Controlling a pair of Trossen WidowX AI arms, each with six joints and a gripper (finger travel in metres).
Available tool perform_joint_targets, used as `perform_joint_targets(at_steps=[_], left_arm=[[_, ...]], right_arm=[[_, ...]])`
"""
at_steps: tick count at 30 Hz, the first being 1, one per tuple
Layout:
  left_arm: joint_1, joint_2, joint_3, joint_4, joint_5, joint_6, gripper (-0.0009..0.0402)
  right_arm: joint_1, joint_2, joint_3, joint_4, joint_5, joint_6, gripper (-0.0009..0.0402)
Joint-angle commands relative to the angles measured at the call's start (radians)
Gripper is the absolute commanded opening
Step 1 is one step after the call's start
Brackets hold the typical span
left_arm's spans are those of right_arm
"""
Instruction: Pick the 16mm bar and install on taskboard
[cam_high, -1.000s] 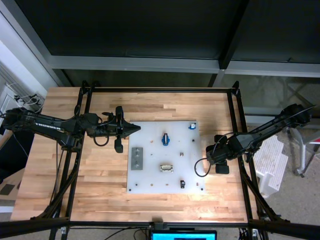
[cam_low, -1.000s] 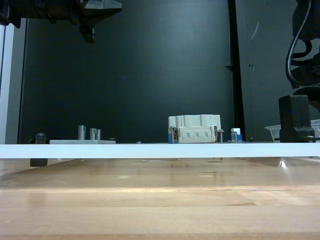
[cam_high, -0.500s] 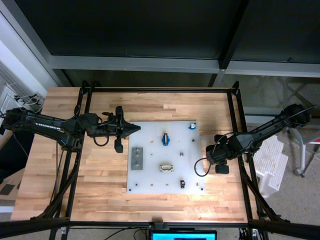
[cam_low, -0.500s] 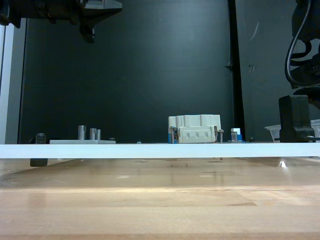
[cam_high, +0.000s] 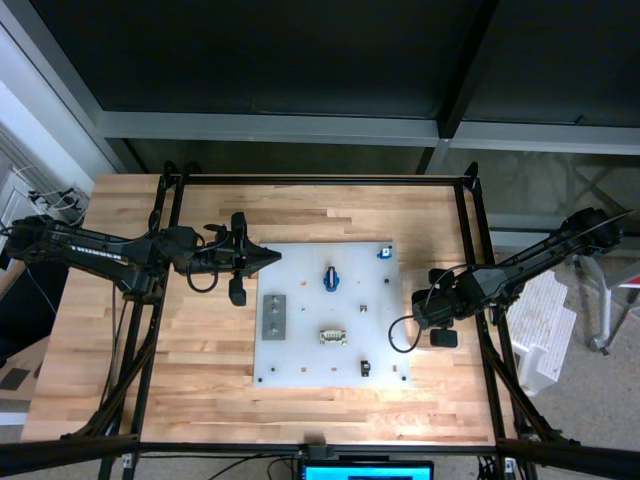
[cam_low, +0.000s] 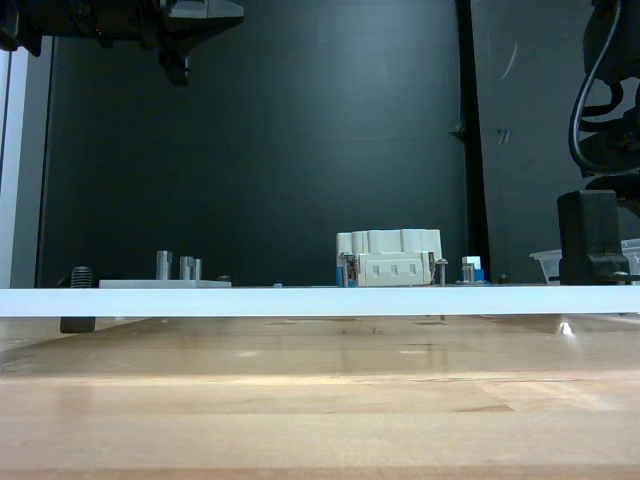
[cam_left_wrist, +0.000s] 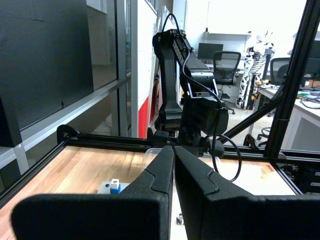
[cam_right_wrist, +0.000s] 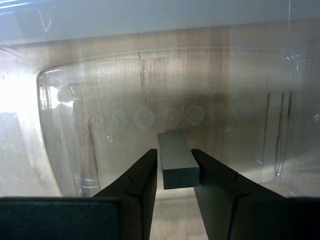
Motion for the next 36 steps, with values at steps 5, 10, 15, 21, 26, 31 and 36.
perform_joint_targets(at_steps=[5, 10, 15, 21, 26, 31, 36], left_arm=[[0.0, 0.0, 0.0, 0.0, 0.0, 0.0, 0.0001], [0.0, 0.0, 0.0, 0.0, 0.0, 0.0, 0.0001], [0.0, 0.0, 0.0, 0.0, 0.0, 0.0, 0.0001], [0.0, 0.0, 0.0, 0.0, 0.0, 0.0, 0.0001], [0.0, 0.0, 0.0, 0.0, 0.0, 0.0, 0.0001], [0.0, 0.0, 0.0, 0.0, 0.0, 0.0, 0.0001], [0.0, 0.0, 0.0, 0.0, 0.0, 0.0, 0.0001]], right_arm=[[0.0, 0.0, 0.0, 0.0, -0.001, 0.0, 0.0039], [0.0, 0.0, 0.0, 0.0, -0.001, 0.0, 0.0004], [0.0, 0.0, 0.008, -0.007, -0.002, 0.0, 0.0006], [0.0, 0.0, 0.068, -0.064, -0.002, -0.001, 0.0015], [0.0, 0.0, 0.138, -0.12, -0.004, -0.002, 0.0016], [0.0, 0.0, 0.212, -0.187, -0.004, -0.003, 0.0016], [0.001, 0.0, 0.271, -0.22, -0.004, -0.003, 0.0016]])
